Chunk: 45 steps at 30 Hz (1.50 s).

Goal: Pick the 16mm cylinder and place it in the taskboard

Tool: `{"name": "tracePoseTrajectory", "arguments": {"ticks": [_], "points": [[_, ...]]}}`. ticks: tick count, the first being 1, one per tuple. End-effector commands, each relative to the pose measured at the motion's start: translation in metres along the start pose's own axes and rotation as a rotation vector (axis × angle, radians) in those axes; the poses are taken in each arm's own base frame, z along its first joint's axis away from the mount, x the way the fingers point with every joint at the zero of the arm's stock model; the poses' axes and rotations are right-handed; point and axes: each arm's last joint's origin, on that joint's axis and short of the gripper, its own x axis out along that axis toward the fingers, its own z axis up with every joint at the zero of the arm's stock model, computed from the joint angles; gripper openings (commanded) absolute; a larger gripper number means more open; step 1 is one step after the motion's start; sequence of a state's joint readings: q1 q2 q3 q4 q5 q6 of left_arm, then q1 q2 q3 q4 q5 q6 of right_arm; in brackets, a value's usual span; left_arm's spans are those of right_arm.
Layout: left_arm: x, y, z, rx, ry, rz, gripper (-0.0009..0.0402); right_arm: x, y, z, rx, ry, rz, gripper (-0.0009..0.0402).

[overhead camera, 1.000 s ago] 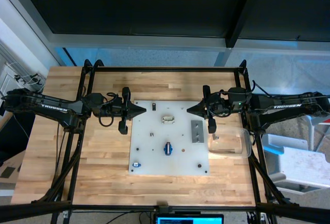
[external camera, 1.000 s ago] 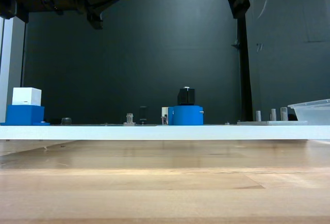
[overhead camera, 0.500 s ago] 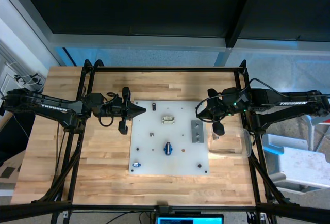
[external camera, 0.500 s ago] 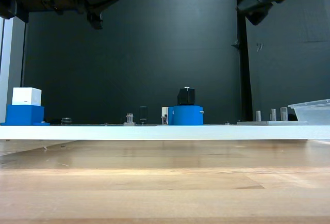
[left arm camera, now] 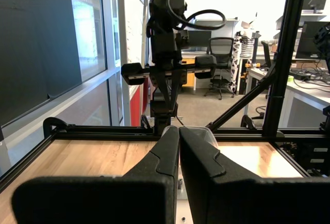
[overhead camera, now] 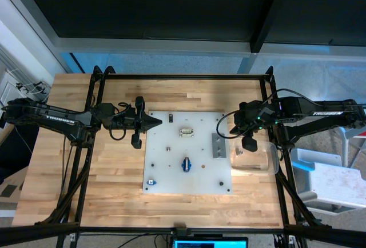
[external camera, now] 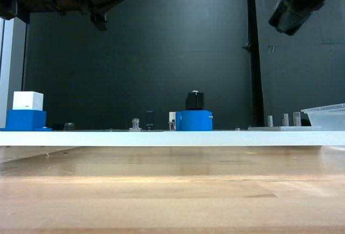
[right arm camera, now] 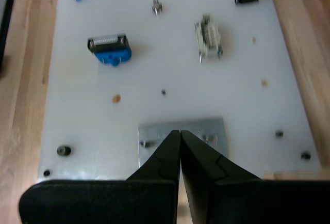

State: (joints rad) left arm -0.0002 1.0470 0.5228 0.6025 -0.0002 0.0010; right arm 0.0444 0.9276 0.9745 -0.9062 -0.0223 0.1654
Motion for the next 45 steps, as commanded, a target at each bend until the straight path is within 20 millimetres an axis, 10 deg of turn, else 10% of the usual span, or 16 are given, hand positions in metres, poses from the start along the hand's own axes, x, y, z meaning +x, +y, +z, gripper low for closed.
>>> {"name": "tracePoseTrajectory", "arguments": {"ticks": [1,45], "points": [[0.000,0.000,0.000,0.000,0.000,0.000,0.0000,0.001,0.003,-0.005,0.019,0.046,-0.001,0.0000],[0.000,0.000,0.000,0.000,0.000,0.000,0.0000,0.038,0.029,-0.028,0.289,0.481,-0.159,0.0000]]}}
